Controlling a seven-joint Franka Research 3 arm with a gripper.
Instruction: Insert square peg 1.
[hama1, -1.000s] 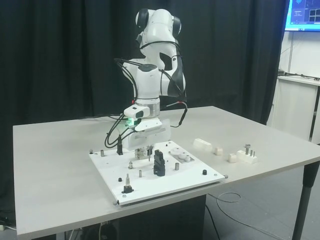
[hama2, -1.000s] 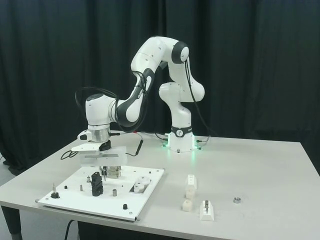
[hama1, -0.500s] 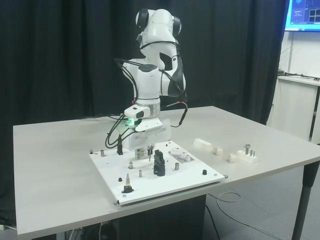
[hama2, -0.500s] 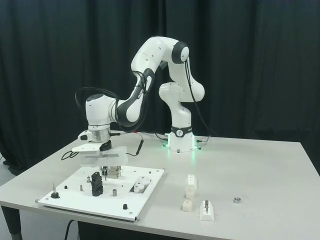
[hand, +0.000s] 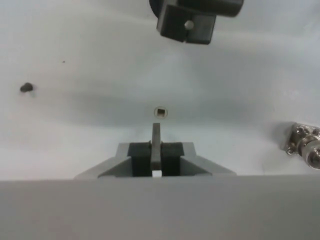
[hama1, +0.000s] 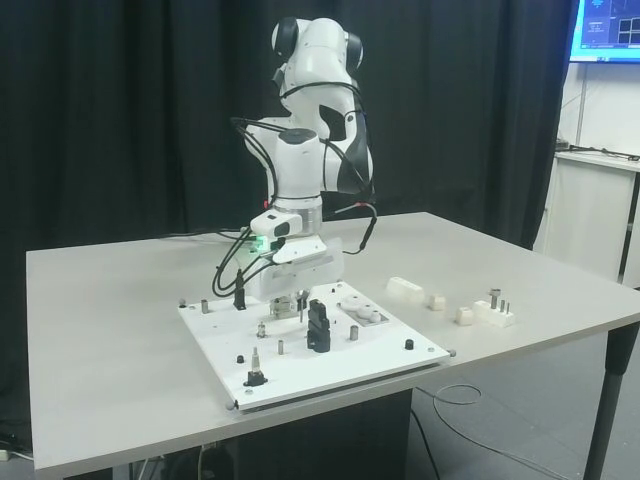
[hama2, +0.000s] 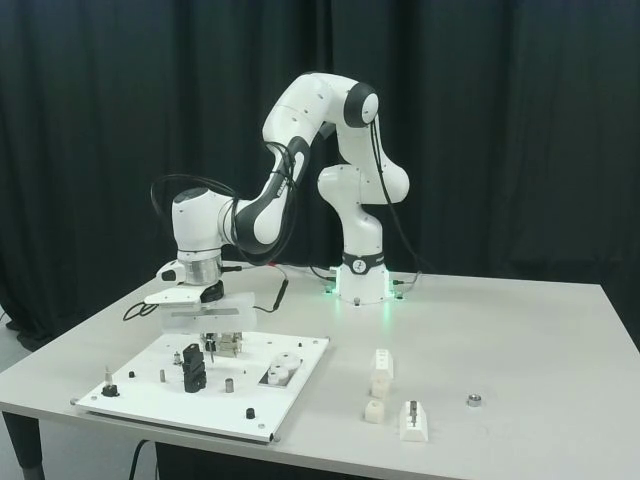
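In the wrist view we see the claw (hand: 156, 167) clenched on the peg (hand: 156, 142), a thin grey bar held between its two black fingers (hand: 139, 159). The peg's tip sits just short of a small square hole (hand: 160, 112) in the white board (hand: 100, 75), not yet in it. A black block (hand: 187, 22) lies past the hole, at 12 o'clock from it, a small black stud (hand: 26, 88) at 9 o'clock, and a metal connector (hand: 305, 145) at 4 o'clock.

In the first room view the white arm (hama1: 300, 150) bends down over the board (hama1: 380, 365) on the grey worktop (hama1: 100, 330); the claw (hama1: 297, 298) hangs just above the board, at 10 o'clock from the black block (hama1: 317, 327). Small white parts (hama1: 497, 313) lie well apart, at 3 o'clock from the board.

In the second room view the claw (hama2: 211, 347) hangs low over the board (hama2: 290, 395), just beside the block (hama2: 192, 368); we cannot make out the peg here.
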